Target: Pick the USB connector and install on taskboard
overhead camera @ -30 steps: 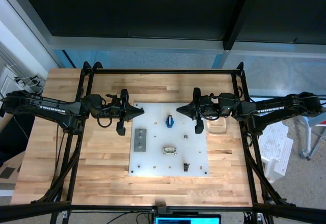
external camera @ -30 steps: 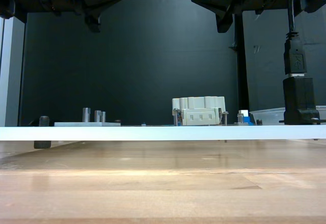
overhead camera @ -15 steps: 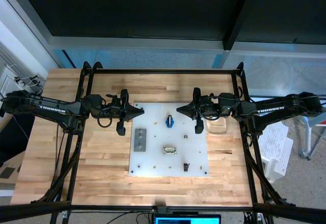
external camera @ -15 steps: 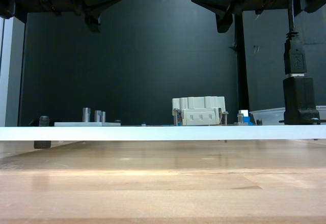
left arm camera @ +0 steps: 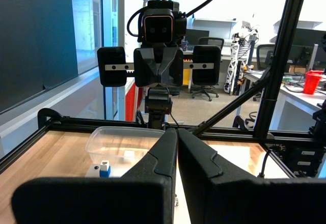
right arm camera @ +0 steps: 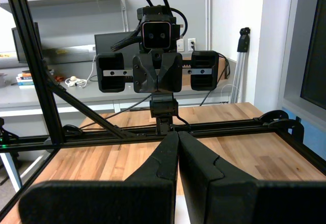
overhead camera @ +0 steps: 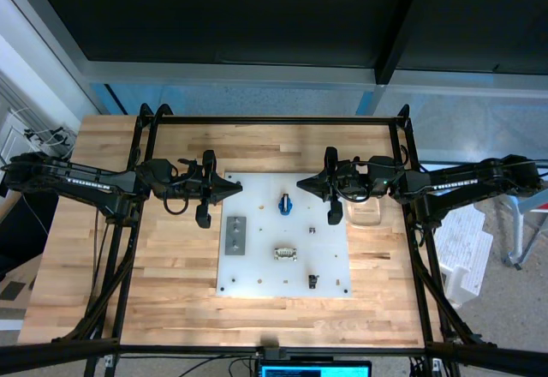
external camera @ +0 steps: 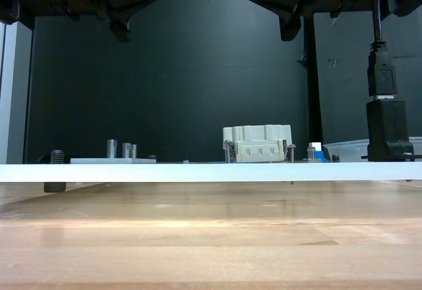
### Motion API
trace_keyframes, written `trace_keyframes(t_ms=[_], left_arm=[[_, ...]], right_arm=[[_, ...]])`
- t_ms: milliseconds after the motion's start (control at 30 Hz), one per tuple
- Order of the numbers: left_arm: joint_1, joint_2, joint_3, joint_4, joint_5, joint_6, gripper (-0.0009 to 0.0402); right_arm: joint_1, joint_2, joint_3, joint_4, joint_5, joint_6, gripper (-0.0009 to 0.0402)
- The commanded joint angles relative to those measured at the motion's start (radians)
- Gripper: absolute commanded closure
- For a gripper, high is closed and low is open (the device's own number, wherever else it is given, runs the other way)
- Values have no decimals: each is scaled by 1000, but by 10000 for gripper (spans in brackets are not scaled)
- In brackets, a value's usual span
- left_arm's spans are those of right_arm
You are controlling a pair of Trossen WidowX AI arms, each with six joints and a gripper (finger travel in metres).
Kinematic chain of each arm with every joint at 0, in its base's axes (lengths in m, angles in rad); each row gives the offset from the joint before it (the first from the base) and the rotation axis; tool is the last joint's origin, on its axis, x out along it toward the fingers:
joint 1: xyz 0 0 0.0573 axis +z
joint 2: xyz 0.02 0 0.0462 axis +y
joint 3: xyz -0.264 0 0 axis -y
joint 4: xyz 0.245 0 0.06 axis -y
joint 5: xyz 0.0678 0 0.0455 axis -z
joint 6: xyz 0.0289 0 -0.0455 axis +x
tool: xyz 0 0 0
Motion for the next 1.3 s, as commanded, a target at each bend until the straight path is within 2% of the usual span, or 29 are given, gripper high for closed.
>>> trace_keyframes(t_ms=[33,1300], left_arm=[[0,0,0,0,0,0,393],[0,0,0,0,0,0,393]], right_arm=[[0,0,1,-1,0,1,393],[1,0,0,-17,0,0,393]])
